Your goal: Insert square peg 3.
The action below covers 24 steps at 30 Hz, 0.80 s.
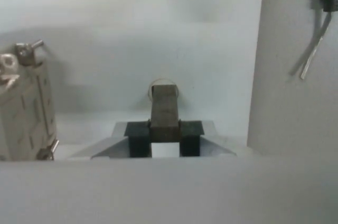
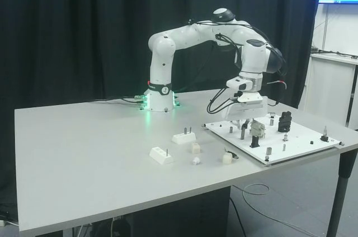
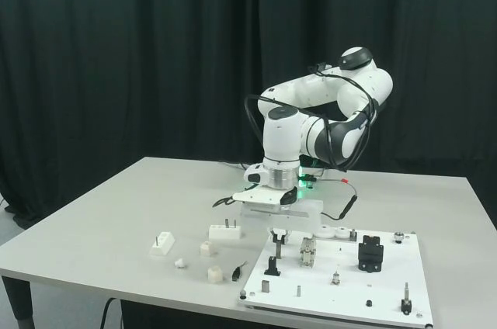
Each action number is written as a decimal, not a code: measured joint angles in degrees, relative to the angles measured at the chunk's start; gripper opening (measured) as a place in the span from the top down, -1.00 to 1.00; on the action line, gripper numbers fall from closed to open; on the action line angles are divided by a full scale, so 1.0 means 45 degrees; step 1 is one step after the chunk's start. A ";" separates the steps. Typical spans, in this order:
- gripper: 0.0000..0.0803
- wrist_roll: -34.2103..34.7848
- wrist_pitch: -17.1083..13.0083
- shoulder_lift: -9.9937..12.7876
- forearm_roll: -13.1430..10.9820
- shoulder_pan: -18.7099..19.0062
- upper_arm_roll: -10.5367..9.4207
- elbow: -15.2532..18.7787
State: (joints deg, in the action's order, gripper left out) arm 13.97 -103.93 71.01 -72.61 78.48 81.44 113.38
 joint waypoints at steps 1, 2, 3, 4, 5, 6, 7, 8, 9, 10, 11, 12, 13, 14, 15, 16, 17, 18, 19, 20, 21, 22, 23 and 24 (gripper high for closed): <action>0.73 -0.0023 -0.0001 0.0000 0.0000 -0.0001 0.0000 0.0000; 0.73 -0.0030 -0.0002 0.0000 0.0000 -0.0001 0.0000 0.0000; 0.73 -0.0030 -0.0003 0.0000 0.0000 -0.0002 0.0000 0.0000; 0.73 -0.0030 -0.0004 0.0000 0.0000 -0.0002 -0.0001 0.0000; 0.73 -0.0030 -0.0005 0.0000 0.0000 -0.0003 -0.0001 0.0000; 0.73 -0.0029 -0.0005 0.0000 -0.0001 -0.0005 -0.0001 0.0000; 0.73 -0.0027 -0.0006 0.0000 -0.0003 -0.0007 -0.0001 0.0000; 0.73 -0.0010 -0.0006 0.0000 -0.0008 -0.0010 -0.0001 0.0000; 0.73 0.0027 -0.0007 0.0000 -0.0009 -0.0017 -0.0001 0.0000; 0.73 0.0079 -0.0008 0.0000 -0.0012 -0.0024 -0.0001 0.0000; 0.73 0.0145 -0.0009 0.0000 -0.0013 -0.0032 -0.0001 0.0000; 0.73 0.0220 -0.0009 0.0000 -0.0017 -0.0042 0.0000 0.0000; 0.73 0.0286 -0.0009 0.0000 -0.0028 -0.0049 0.0000 0.0000; 0.73 0.0346 -0.0009 -0.0001 -0.0037 -0.0054 0.0000 0.0000; 0.73 0.0389 -0.0009 -0.0001 -0.0048 -0.0058 0.0000 0.0000; 0.73 0.0415 -0.0009 -0.0001 -0.0060 -0.0060 0.0000 -0.0001; 0.73 0.0436 -0.0009 -0.0001 -0.0072 -0.0062 0.0000 0.0000; 0.73 0.0453 -0.0009 -0.0001 -0.0085 -0.0064 0.0000 0.0000; 0.73 0.0467 -0.0008 -0.0002 -0.0100 -0.0068 0.0000 0.0000; 0.73 0.0475 -0.0005 -0.0004 -0.0112 -0.0073 0.0001 -0.0001; 0.73 0.0479 -0.0001 -0.0007 -0.0124 -0.0080 0.0001 -0.0002; 0.73 0.0479 0.0005 -0.0009 -0.0138 -0.0087 0.0002 -0.0004; 0.73 0.0479 0.0011 -0.0010 -0.0151 -0.0094 0.0002 -0.0006; 0.73 0.0479 0.0018 -0.0012 -0.0173 -0.0102 0.0002 -0.0008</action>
